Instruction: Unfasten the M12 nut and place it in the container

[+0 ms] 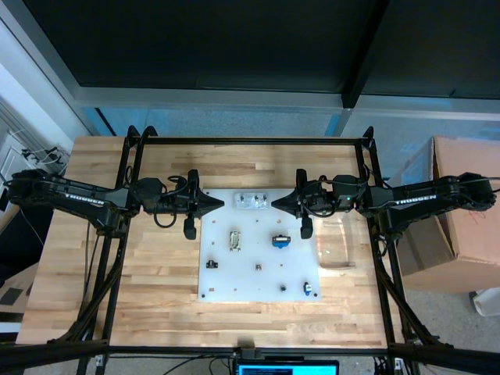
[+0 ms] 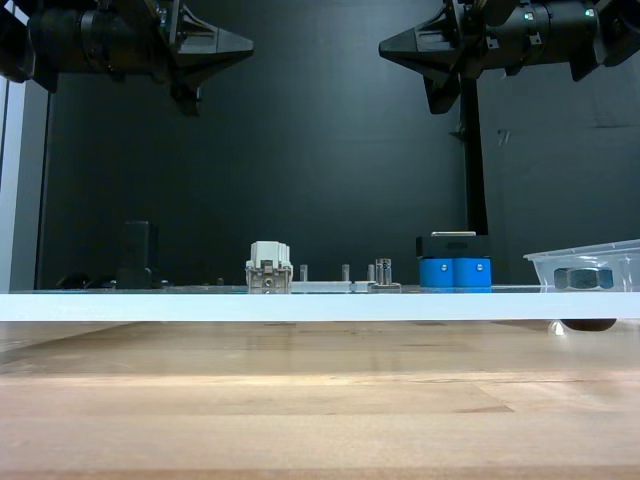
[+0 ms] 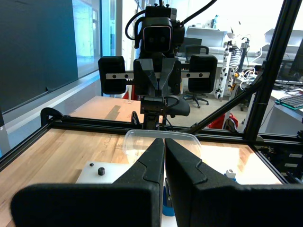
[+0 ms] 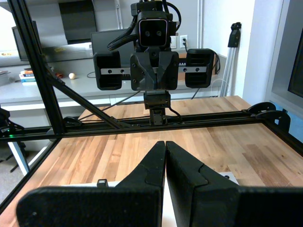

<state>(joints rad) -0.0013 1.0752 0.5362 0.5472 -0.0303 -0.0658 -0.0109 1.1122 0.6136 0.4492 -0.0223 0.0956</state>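
Small silver hexagonal M12 nut [image 2: 583, 277]: the low view shows it at board level at the near right of the flat white plastic task board [image 1: 234, 273], seeming to lie inside the clear plastic container [image 1: 344, 234]; the high view shows nothing nut-like inside that container, so I judge the nut to be on its stud, run well down; no ribs of the stud show under it; neither claw touches it.

Left gripper [image 1: 215, 203]: hangs high over the board's far left part, tips pointing inward; fingers pressed together, only a hairline slit between them in the left wrist view; holds nothing.

Right gripper [image 1: 276, 201]: hangs high over the far right part of the board, facing the left one, tips apart from it; fingers likewise together; holds nothing; well away from the nut.

Handling, as judged: solid metal, so stiff and not fragile; light; smooth flats likely slick against the finger pads; seated low, so little height to catch. Best hold looks to be across two opposite flats, fingers coming straight down; threaded, so it wants turning off, not pulling; once free it could slip out easily; carry it low over the container, which stands just beside.
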